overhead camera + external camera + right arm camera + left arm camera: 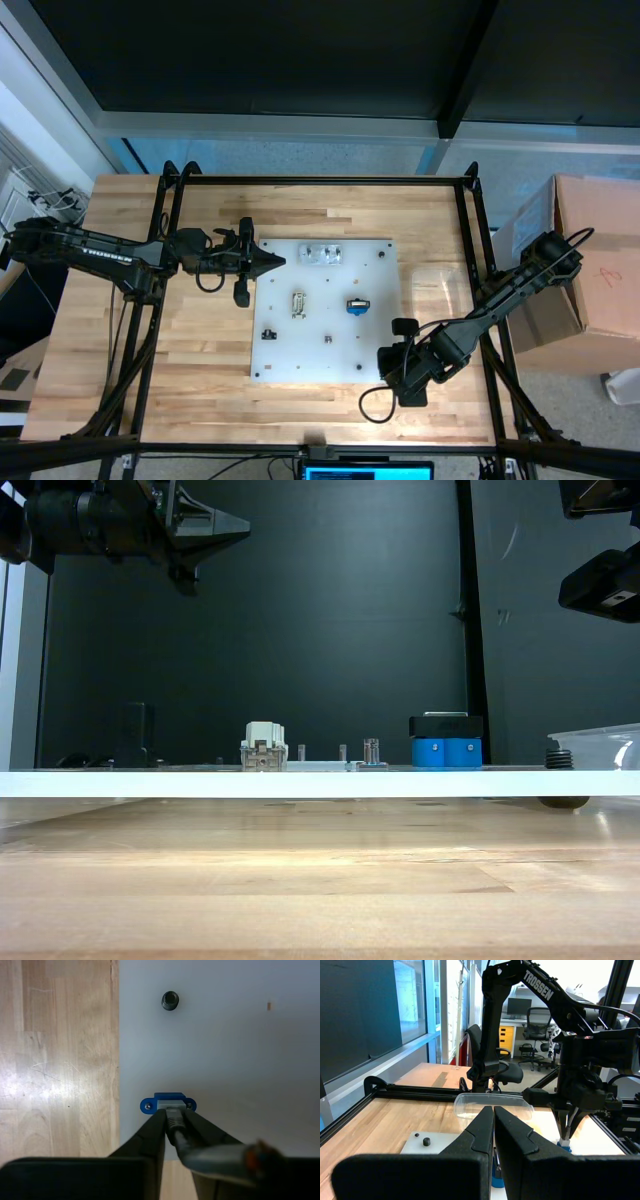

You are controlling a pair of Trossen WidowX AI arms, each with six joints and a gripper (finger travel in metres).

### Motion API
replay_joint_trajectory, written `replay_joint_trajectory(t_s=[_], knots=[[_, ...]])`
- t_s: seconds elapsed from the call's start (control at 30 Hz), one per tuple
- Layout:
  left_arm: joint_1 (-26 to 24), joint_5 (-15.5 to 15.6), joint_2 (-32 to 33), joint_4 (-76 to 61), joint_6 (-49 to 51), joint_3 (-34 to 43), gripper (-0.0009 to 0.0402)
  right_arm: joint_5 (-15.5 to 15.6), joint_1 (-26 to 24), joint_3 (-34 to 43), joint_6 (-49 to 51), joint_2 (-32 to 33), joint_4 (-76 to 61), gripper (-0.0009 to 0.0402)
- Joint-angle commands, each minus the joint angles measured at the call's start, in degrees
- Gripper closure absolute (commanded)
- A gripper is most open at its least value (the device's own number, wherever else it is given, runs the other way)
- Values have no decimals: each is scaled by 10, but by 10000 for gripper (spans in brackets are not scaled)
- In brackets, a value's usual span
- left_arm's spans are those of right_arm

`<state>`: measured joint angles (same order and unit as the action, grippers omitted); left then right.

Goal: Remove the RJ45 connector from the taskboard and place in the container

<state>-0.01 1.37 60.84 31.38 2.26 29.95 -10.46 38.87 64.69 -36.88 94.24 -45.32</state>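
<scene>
Right gripper (173, 1119) over taskboard (225, 1050) near-right corner, clamped on RJ45 connector (173, 1112). Connector axis runs along gripper, pointing down at blue seat (169, 1096); cannot tell if tip clear of seat. Clear container (492, 1105) beyond, past board's right edge. Left gripper (277, 262) closed, empty, over board's far-left edge, farther from connector.

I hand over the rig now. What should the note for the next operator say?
Left end effector: shut, empty, raised over the left edge of the white task board.
Right end effector: shut on the grey RJ45 connector with its cable stub, above the blue seat.
Done: connector appears clear of the seat.
To do: carry it to the clear plastic container beside the board, release.
</scene>
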Motion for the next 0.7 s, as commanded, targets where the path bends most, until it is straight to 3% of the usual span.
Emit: replay_joint_trajectory(t_s=[0.03, 0.7], knots=[[0, 0, 0, 0, 0, 0, 393, 0, 0, 0, -2, 0, 0, 396], [0, 0, 0, 0, 0, 0, 393, -6, -1, 9, -1, -28, -16, 393]])
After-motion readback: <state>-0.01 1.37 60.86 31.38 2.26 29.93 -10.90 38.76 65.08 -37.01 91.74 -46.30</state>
